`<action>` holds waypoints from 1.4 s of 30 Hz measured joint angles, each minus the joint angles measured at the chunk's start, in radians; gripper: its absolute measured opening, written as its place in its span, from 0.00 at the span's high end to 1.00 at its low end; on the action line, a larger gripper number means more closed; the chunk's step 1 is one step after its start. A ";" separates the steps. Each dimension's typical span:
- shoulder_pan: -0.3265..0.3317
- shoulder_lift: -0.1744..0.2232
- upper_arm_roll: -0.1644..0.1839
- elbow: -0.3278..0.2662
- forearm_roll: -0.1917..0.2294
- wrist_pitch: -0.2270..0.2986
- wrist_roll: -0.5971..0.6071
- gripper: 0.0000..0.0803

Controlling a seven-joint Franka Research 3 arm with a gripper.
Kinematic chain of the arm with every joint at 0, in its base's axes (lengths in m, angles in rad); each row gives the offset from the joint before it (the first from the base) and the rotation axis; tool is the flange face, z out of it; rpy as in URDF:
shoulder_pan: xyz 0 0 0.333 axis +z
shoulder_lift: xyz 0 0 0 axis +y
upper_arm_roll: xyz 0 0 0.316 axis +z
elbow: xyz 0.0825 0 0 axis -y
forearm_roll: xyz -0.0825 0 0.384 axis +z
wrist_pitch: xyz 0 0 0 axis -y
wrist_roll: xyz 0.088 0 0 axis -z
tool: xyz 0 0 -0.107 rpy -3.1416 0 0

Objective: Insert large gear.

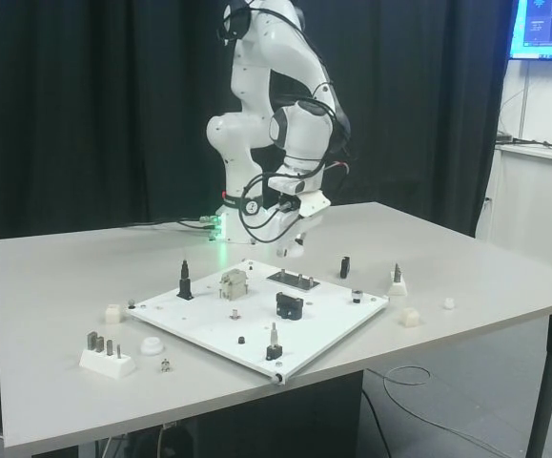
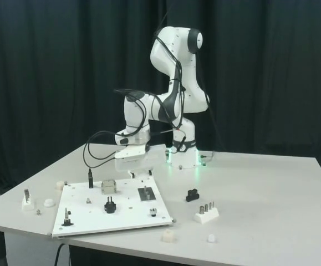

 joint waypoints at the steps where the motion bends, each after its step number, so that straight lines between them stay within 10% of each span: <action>1: 0.000 -0.005 0.000 -0.008 0.000 0.006 0.000 0.26; 17: 0.000 -0.066 -0.013 -0.126 0.000 0.071 -0.016 0.26; 42: 0.000 -0.011 -0.019 -0.148 0.076 0.166 -0.085 0.26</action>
